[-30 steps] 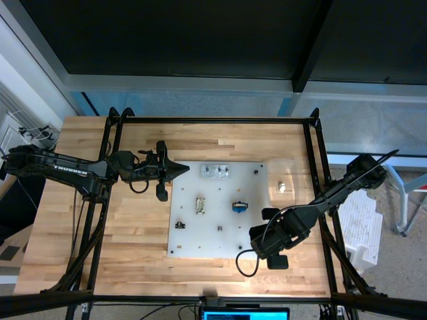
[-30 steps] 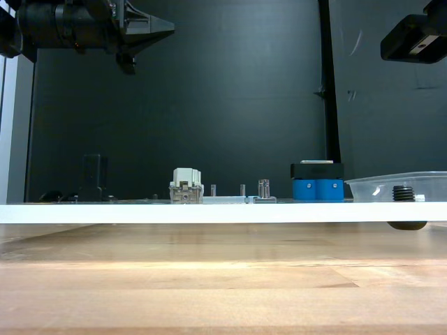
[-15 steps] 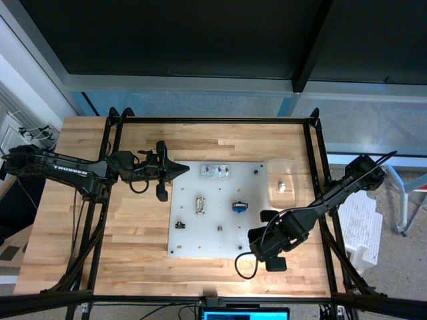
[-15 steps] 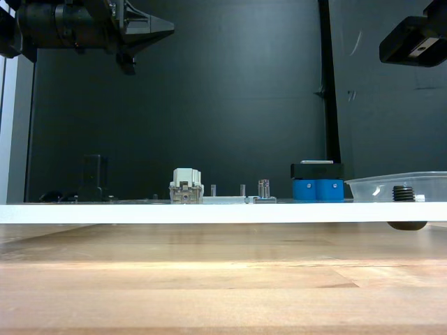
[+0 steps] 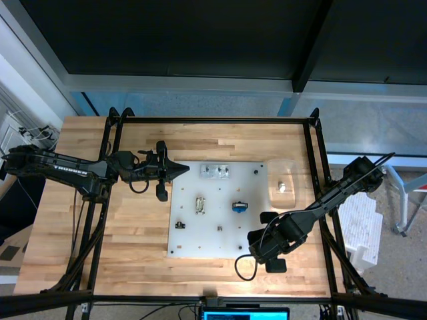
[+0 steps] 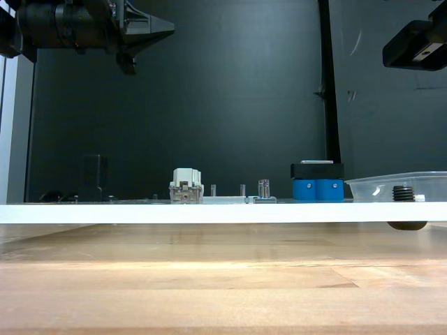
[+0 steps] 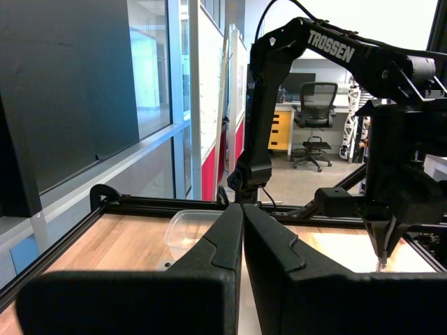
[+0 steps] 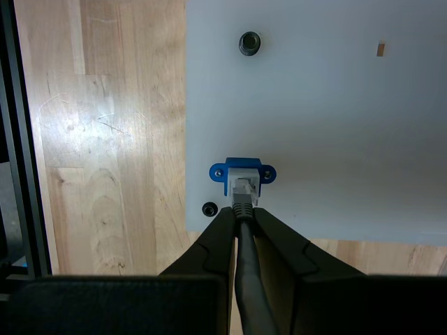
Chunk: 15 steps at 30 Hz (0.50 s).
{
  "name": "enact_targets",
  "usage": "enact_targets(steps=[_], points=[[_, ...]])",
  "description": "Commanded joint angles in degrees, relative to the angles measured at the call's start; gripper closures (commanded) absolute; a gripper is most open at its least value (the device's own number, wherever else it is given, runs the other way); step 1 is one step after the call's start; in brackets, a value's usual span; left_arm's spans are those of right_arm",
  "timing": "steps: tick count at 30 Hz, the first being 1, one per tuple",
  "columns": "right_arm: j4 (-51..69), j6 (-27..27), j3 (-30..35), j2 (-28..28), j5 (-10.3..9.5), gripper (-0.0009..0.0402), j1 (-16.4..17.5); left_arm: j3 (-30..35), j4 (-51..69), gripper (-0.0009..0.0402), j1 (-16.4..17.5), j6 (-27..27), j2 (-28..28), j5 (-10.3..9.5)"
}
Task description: Pick the RJ45 connector and install on taskboard
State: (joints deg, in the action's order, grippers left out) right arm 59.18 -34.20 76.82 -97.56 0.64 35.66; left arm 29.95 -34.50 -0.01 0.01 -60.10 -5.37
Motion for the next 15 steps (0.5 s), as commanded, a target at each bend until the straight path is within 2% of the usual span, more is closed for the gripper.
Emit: enact_targets(steps=[1,15], points=[[0.07,0.11,0.02,-0.02,0.87,0.0393,0.0,0.0,-0.02,0.0393,0.02,0.0,0.0,0.0],[0.13,0.09,0.02,-0.39,0.79,0.0393,0.02,0.0,0.0,0.0393,0.0,0.0,-0.02,0.02]])
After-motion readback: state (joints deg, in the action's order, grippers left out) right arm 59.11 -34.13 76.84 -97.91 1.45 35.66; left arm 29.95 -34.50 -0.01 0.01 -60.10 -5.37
